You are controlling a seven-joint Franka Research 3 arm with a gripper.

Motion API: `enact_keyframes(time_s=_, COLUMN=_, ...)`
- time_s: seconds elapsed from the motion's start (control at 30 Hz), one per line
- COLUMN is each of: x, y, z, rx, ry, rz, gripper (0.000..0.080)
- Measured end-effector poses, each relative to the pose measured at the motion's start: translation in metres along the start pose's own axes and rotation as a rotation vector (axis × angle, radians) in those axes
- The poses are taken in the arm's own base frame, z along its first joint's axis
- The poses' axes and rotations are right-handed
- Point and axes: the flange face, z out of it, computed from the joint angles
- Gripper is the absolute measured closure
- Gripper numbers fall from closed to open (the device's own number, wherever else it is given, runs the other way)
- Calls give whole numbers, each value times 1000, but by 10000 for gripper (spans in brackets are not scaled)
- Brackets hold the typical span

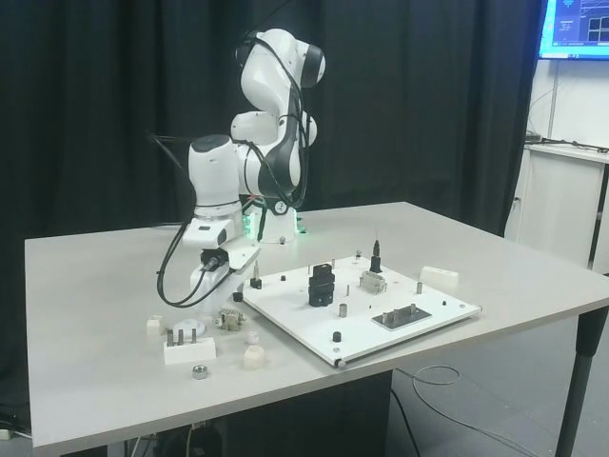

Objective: Pick waterproof.

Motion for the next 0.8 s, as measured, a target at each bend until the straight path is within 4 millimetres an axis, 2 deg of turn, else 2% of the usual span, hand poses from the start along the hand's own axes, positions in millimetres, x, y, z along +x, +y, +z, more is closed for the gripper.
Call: enact_keyframes(time_s=0.8, x=-12, y=0, z=15, rx=17, ry=13, rz=14, gripper=3)
